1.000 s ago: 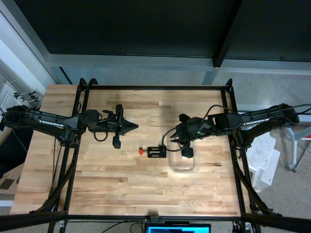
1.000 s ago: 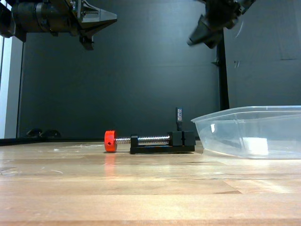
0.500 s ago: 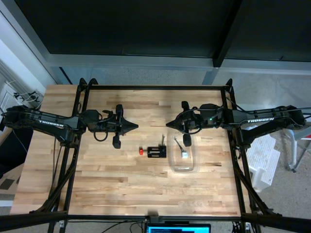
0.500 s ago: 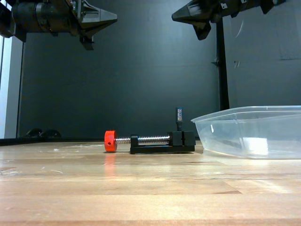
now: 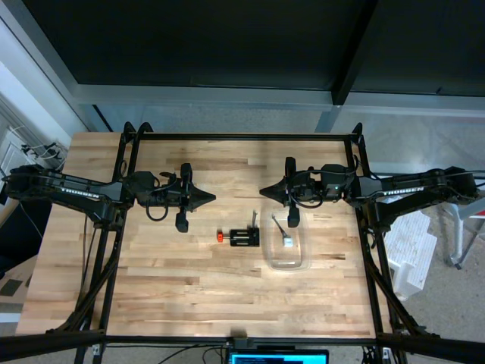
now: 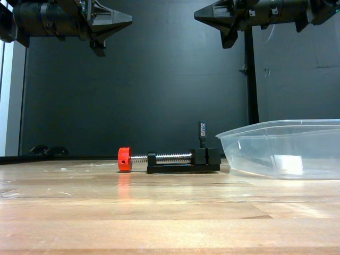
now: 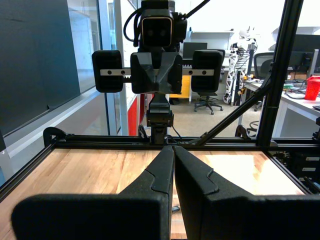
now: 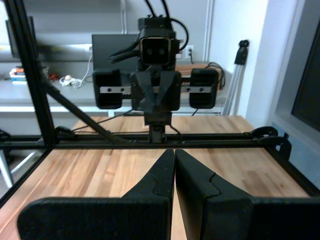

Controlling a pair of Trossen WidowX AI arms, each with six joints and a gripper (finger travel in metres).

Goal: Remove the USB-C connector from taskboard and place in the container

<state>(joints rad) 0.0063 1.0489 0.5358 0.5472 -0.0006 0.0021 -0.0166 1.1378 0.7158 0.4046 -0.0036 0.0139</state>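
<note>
Connector (image 5: 279, 225) lies in tub (image 5: 299, 258), below and just outboard of right gripper (image 5: 261, 190), which is closed and empty. Left gripper (image 5: 214, 198) is closed, high opposite. Judgement: withdraw the right arm level and high, clear of the tub rim.

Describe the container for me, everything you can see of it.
The container is a clear, shallow, rectangular plastic tub with rounded corners, sitting open-topped on the wooden table just right of the taskboard; whether they touch is unclear. Inside lie the connector and a small white piece. The left gripper and right gripper, both shut, hang high over the table, clear of it.
</note>
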